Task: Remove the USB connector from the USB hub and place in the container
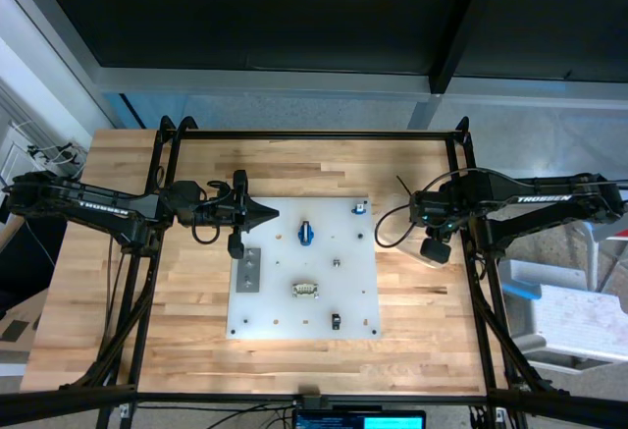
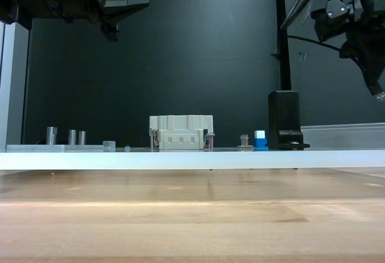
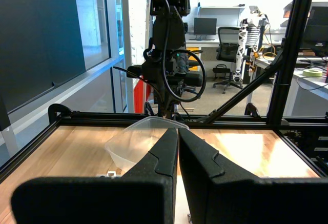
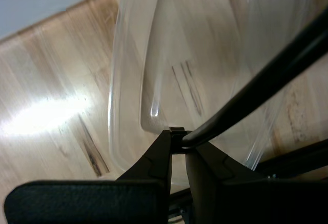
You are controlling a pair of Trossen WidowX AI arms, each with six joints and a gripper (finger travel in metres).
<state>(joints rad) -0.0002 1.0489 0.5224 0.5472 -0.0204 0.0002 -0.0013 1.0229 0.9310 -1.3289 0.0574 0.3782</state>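
The right end effector (image 4: 177,138) is off the right edge of the white board (image 1: 348,296). It hangs over the container (image 4: 128,49), with its tips pinched narrow on the USB connector (image 4: 241,102). The small dark plug is caught between the tips, and its thin black cable runs away from them across the tub's mouth. The plug is held above the tub's floor, not resting in it.

The container (image 1: 394,238) stands on the tabletop just beside the board's right edge, toward the far corner. The USB hub (image 1: 336,321) sits on the board near its near edge, right of the middle, well apart from the connector.

The left end effector (image 1: 267,215) hovers over the board's far-left corner, raised well above the surface. Its tips point across the board and are drawn together with only a hairline gap, holding nothing.

Also on the board are a grey block with holes (image 1: 251,272) along the left edge, a blue part (image 1: 306,233) toward the far side, and a silvery-beige socket (image 1: 305,292) near the middle.
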